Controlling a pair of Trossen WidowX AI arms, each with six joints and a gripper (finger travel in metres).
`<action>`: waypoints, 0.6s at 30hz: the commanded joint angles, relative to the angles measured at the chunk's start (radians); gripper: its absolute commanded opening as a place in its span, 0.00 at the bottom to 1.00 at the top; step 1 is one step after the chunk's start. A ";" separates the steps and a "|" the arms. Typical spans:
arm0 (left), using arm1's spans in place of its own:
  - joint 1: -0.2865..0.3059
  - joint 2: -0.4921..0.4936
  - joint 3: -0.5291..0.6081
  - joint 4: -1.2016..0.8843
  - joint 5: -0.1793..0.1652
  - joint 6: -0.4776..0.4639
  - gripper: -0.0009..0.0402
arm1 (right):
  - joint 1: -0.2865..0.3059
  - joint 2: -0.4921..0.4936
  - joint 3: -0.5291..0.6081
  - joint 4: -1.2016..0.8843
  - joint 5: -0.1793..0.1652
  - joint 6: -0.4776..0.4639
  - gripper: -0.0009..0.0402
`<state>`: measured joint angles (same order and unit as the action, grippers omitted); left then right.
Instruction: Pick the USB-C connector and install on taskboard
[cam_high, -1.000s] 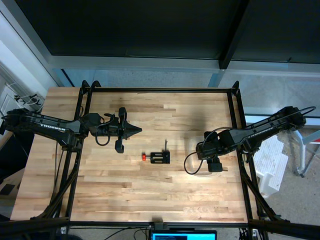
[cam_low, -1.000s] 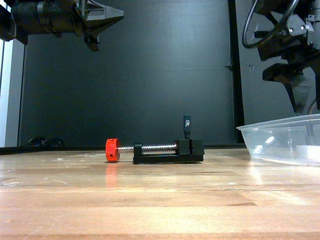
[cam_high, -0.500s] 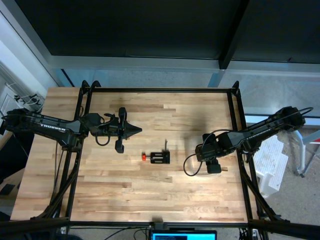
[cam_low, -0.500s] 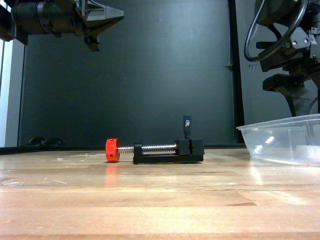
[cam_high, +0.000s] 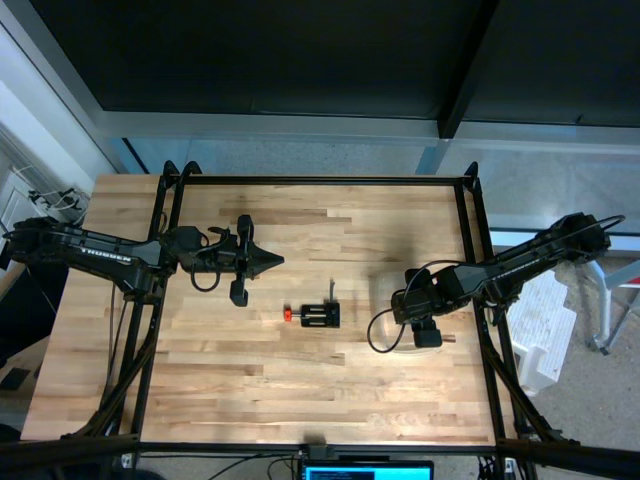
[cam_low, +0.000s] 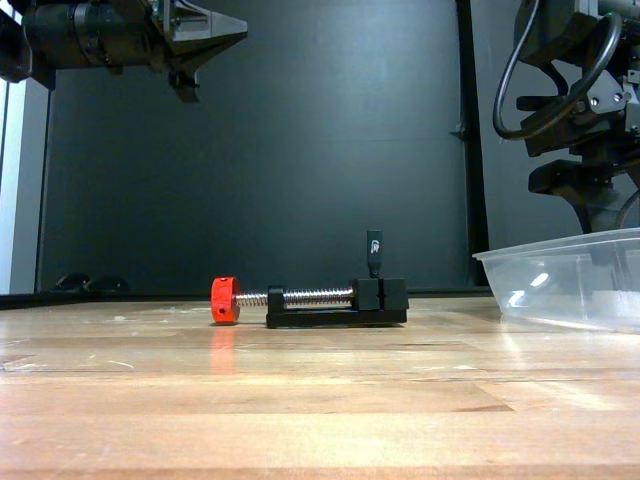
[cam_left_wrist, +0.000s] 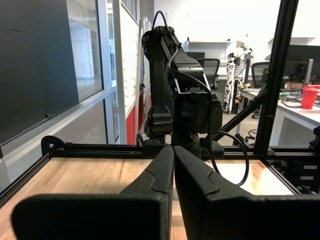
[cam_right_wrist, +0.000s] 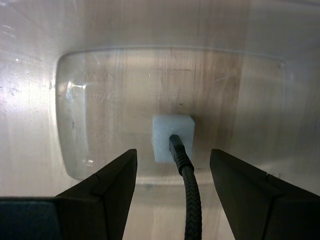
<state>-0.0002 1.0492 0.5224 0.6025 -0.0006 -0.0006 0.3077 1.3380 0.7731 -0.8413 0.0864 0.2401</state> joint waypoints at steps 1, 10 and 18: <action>0.000 0.000 0.000 0.000 0.000 0.000 0.02 | 0.000 0.000 0.000 0.000 0.000 -0.006 0.48; 0.000 0.000 0.000 0.000 0.000 0.000 0.02 | 0.000 0.000 0.000 0.005 0.001 -0.013 0.34; 0.000 0.000 0.000 0.000 0.000 0.000 0.02 | 0.000 -0.001 0.000 0.007 0.001 -0.013 0.21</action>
